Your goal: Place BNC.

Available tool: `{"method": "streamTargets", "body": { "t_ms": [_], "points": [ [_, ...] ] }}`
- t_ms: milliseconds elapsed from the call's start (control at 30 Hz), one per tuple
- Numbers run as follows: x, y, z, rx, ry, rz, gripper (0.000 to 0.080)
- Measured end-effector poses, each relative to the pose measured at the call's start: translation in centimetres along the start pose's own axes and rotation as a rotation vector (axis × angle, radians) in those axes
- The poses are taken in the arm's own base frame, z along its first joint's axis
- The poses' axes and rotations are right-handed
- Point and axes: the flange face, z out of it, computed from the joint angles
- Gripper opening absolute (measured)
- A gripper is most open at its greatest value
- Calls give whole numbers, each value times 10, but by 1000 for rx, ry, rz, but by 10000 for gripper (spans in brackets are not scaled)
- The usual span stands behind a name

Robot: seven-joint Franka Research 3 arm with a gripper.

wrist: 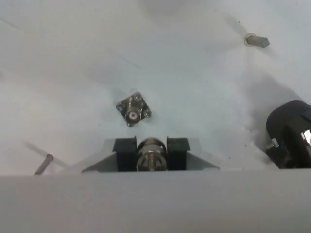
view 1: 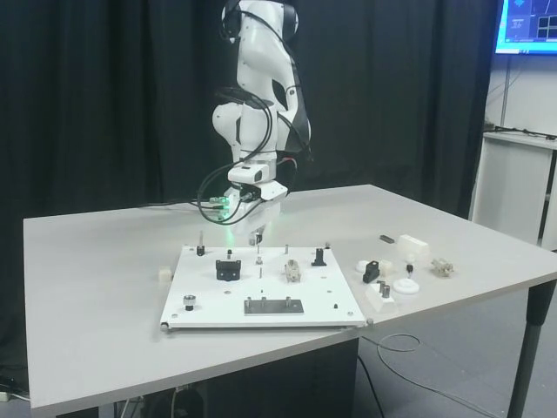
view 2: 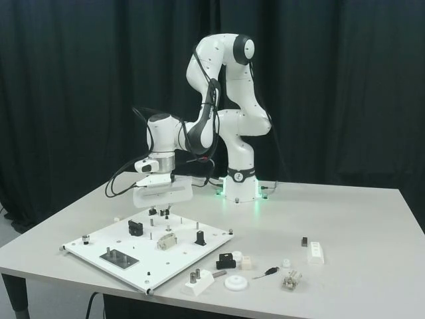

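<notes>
Overhead, going left to right in my first room view, I saw a small pale block (view 1: 163,274) lying on the grey table (view 1: 87,287) just off the left edge of the white board (view 1: 261,324). On the board itself stood a short round knob (view 1: 188,303) near the front left corner, a black block (view 1: 228,269) behind it, a grey plate with pegs (view 1: 272,305) toward the front, a metal fitting (view 1: 291,271) near the middle and a black bracket (view 1: 319,256) toward the right. Nothing there held anything else; each part sat on the board by itself.

The gripper (wrist: 151,153) hung above the rear part of the board, and the wrist view showed its black fingers (wrist: 125,154) clamped on either side of the BNC connector (wrist: 151,154), which was held off the surface. Just beyond the fingertips sat a square-flanged BNC socket (wrist: 133,109) fixed to the board, apart from the held connector. A black part (wrist: 290,136) showed at one edge of that view, and I could not make out what it was.

Farther right on the table lay loose pieces: a black clip (view 1: 372,271), white gears (view 1: 403,286), a white block (view 1: 413,246) and a small metal part (view 1: 443,267).
</notes>
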Motion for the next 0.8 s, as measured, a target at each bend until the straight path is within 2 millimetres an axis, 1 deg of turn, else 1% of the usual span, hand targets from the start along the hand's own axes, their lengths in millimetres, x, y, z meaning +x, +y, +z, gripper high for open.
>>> {"method": "streamTargets", "body": {
  "t_ms": [533, 667, 800],
  "points": [
    [2, -1, -1, -1, 7, 20, 126],
    [6, -6, -4, -2, 16, 51, 126],
    [11, -18, -8, 0, 27, 59, 126]
  ]
}}
